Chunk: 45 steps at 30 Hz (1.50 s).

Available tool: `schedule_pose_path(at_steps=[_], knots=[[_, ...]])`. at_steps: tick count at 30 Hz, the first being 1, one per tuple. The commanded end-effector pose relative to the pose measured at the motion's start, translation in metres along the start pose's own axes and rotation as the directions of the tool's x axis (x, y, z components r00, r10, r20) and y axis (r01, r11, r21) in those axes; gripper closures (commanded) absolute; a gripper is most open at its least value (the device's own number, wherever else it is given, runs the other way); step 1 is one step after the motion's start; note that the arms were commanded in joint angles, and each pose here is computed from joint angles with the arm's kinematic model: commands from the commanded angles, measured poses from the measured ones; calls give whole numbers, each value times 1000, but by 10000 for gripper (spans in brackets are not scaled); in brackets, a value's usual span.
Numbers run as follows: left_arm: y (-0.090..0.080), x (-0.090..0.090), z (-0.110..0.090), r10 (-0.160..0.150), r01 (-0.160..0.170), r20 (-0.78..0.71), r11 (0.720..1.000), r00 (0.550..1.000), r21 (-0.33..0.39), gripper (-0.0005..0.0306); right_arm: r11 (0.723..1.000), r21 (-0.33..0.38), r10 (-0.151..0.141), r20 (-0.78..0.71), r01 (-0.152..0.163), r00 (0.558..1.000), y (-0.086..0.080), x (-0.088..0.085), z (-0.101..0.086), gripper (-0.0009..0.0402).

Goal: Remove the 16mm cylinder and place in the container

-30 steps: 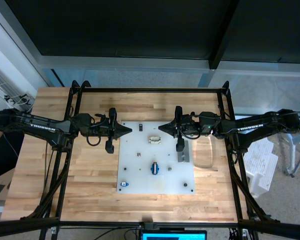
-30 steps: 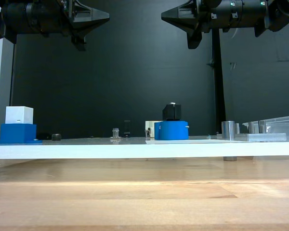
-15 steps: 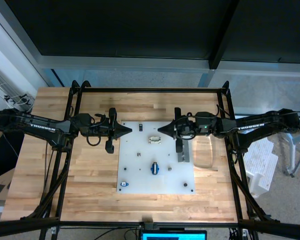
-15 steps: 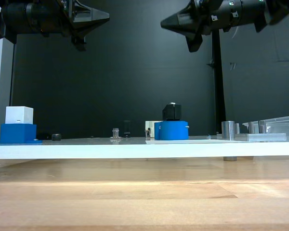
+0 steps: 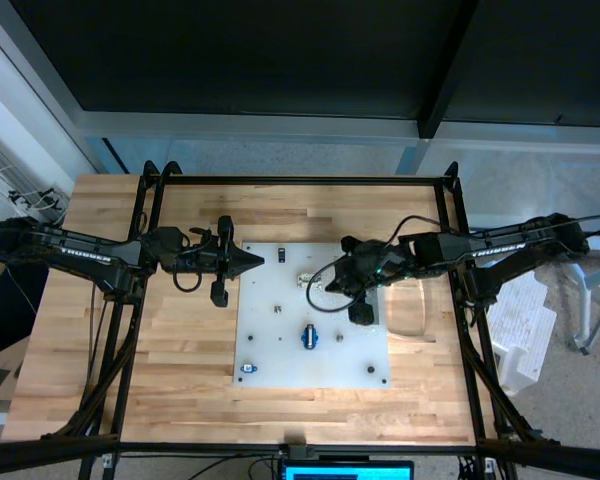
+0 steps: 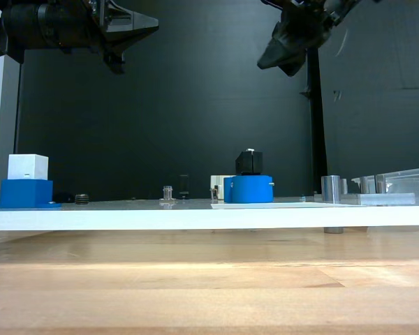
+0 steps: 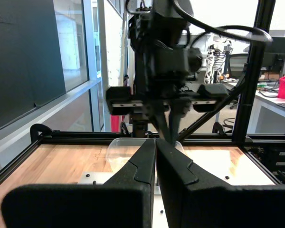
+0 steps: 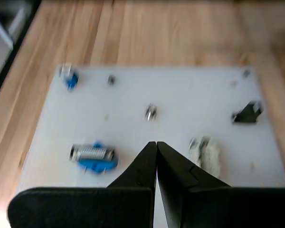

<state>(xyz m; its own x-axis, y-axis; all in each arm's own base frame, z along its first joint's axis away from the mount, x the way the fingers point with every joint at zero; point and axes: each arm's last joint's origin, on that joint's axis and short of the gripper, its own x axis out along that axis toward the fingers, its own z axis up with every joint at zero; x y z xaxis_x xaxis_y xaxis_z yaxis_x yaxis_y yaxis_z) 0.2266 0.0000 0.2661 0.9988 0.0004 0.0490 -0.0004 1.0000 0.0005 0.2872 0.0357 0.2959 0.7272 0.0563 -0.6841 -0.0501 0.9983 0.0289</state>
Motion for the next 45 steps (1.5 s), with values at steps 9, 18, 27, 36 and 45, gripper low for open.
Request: schedule_pose_path(at_steps=[9,18,27,36,45], knots=[[0,0,0,0,0,0,1000,1000,0,300,998,-48,16,-301,-32,953,26,10,5,388],[0,0,0,0,0,0,1000,1000,0,300,996,-85,-26,-400,-9,916,45,21,6,315],[0,0,0,0,0,0,1000,1000,0,300,997,-83,-33,-474,-7,880,59,38,-2,209],[0,0,0,0,0,0,1000,1000,0,300,995,-99,-67,-528,17,847,74,59,-14,147],[0,0,0,0,0,0,1000,1000,0,300,995,-94,-78,-565,29,822,82,79,-24,144]])
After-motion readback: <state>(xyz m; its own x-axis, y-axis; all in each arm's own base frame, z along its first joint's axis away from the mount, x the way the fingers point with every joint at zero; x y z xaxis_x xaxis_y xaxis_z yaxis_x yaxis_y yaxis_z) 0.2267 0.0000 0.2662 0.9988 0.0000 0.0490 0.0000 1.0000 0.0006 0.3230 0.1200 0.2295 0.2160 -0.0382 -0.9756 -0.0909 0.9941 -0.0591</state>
